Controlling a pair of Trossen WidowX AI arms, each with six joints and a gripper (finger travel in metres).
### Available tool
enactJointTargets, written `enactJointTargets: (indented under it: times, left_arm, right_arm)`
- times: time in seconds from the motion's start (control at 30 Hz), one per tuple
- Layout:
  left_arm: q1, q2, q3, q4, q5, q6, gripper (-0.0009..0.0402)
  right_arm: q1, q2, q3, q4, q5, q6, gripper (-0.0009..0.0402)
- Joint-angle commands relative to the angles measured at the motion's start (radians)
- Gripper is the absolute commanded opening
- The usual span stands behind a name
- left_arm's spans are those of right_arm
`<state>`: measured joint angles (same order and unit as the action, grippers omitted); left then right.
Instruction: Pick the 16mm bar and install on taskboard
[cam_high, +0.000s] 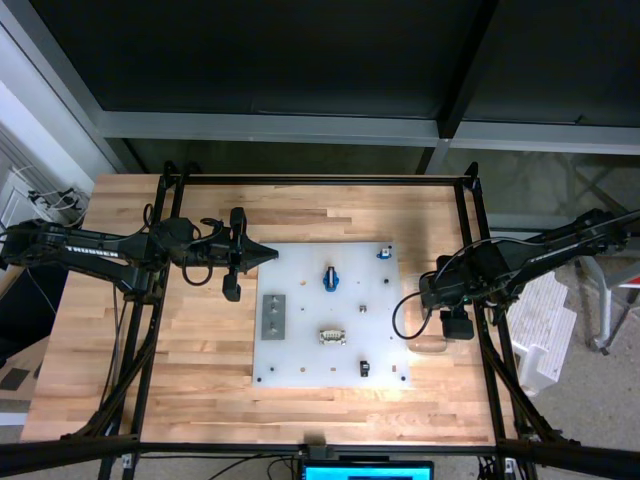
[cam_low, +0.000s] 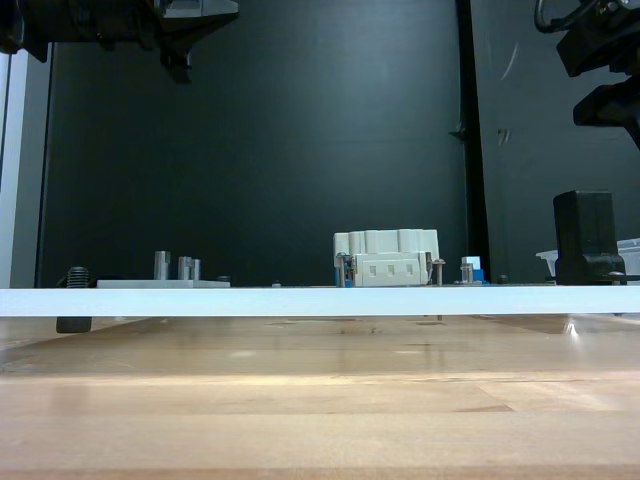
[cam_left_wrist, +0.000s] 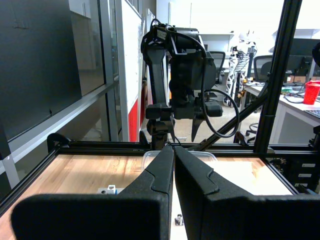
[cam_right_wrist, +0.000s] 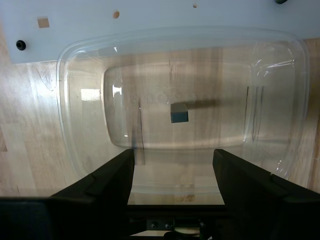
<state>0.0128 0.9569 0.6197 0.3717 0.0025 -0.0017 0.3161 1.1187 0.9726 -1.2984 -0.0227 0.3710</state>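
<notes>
Grey metal, would we call it, our 16mm bar (cam_right_wrist: 179, 112)? And where do we find it?

Grey, yes. The right wrist view shows a small dull block with a paler face turned up to the camera, a darker side next to it and a long shadow. We think it stands on end, though we cannot be sure. It lies free in the clear tray (cam_right_wrist: 80, 100). The tray sits on the wooden worktop (cam_high: 200, 350), just beside the near right corner of the white taskboard (cam_high: 300, 365).

So how far along are we?

Hardly begun, by our judgement. Nothing grips the bar, and it is well apart from any seat on the board. The right tool (cam_right_wrist: 173, 152) hangs above the tray with its fingers spread wide. The bar shows beyond the gap between them, untouched. The descent, the grasp, the carry across and the seating are all left to do.

And the left tool?

We see the left tool (cam_left_wrist: 173, 147) raised over the board's far left corner, pointing right. Its fingers are pressed together with nothing between them.

Do we know where the bar belongs?

We cannot tell. The grey block (cam_high: 274, 317) on the board's left side carries short pegs in the low view. We guess the seat is near there, but it is only a guess.
</notes>
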Motion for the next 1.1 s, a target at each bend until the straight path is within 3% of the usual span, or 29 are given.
enactJointTargets:
  times: [0.03, 1.1]
  left_arm:
    - [0.0, 0.0, 0.0, 0.0, 0.0, 0.0, 0.0001]
    - [0.0, 0.0, 0.0, 0.0, 0.0, 0.0, 0.0001]
  right_arm:
    - [0.002, 0.011, 0.0, 0.001, 0.002, -0.013, 0.0237]
    - [0.006, 0.049, -0.085, 0.071, 0.034, -0.084, 0.024]
